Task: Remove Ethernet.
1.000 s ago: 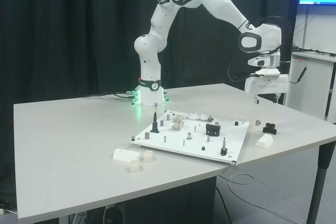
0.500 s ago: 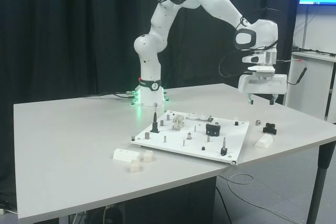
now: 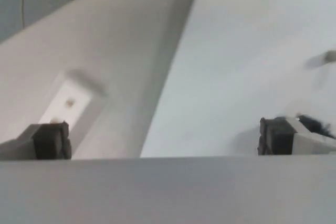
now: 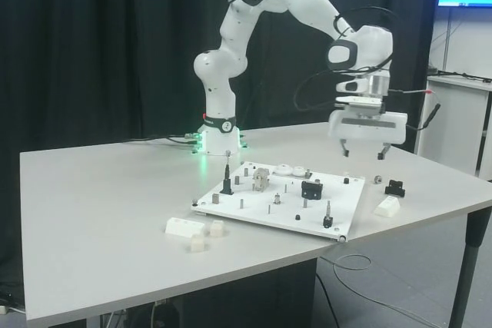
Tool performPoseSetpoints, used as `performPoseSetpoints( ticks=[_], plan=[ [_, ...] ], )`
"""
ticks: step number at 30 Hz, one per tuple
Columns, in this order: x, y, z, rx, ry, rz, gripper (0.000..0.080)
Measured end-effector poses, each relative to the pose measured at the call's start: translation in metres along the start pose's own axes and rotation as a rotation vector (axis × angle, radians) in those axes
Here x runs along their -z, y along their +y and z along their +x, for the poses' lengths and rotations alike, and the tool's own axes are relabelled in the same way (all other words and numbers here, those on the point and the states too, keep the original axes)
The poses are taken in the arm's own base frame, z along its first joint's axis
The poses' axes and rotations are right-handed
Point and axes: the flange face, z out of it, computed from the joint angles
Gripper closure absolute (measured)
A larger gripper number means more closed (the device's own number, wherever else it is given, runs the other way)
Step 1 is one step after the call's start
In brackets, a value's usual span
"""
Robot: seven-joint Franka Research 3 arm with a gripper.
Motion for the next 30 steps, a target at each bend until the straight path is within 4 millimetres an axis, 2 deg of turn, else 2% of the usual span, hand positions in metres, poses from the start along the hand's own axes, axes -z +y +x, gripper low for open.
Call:
performPoseSetpoints(
  ticks=[7,16,23,30],
  plan=[
    [-0.006,0.004,0.043,-0.172,0.007,-0.005,0.0003],
    [-0.014,0.009,0.087,-0.360,0.010,0.006,0.0003],
    [-0.024,0.010,0.113,-0.418,0.005,0.018,0.0003],
    [-0.038,0.007,0.127,-0.433,0.001,0.014,0.0003]
  ],
)
